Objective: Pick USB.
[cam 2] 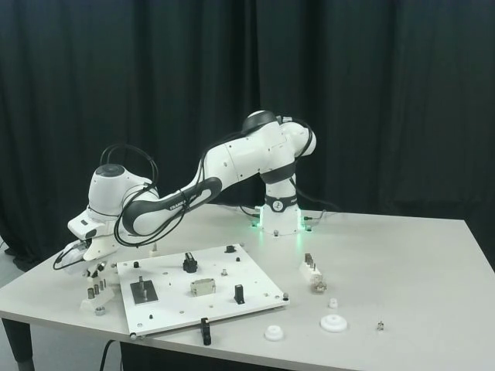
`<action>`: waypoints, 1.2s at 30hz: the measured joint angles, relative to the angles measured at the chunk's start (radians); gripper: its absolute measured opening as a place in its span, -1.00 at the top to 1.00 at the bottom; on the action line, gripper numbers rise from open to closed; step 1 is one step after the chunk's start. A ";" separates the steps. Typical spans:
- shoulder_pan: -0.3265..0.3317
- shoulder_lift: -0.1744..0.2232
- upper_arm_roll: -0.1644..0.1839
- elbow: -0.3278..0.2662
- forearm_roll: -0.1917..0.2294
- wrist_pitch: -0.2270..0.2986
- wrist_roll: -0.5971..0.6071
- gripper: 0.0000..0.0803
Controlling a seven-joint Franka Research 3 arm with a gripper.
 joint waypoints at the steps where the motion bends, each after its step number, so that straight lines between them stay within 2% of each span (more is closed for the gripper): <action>1: 0.000 0.000 0.000 0.001 -0.001 0.000 0.000 0.10; 5: -0.001 0.000 -0.001 0.004 -0.006 0.000 -0.001 0.10; 6: -0.001 0.000 -0.001 0.005 -0.007 0.000 -0.001 0.57; 12: -0.001 -0.001 -0.005 0.007 -0.012 0.001 -0.001 0.57; 13: -0.001 -0.001 -0.005 0.007 -0.012 0.001 -0.001 0.84; 23: -0.001 -0.001 -0.018 0.007 -0.021 0.001 -0.001 0.84; 36: 0.003 -0.001 -0.060 0.014 -0.032 -0.022 -0.001 0.84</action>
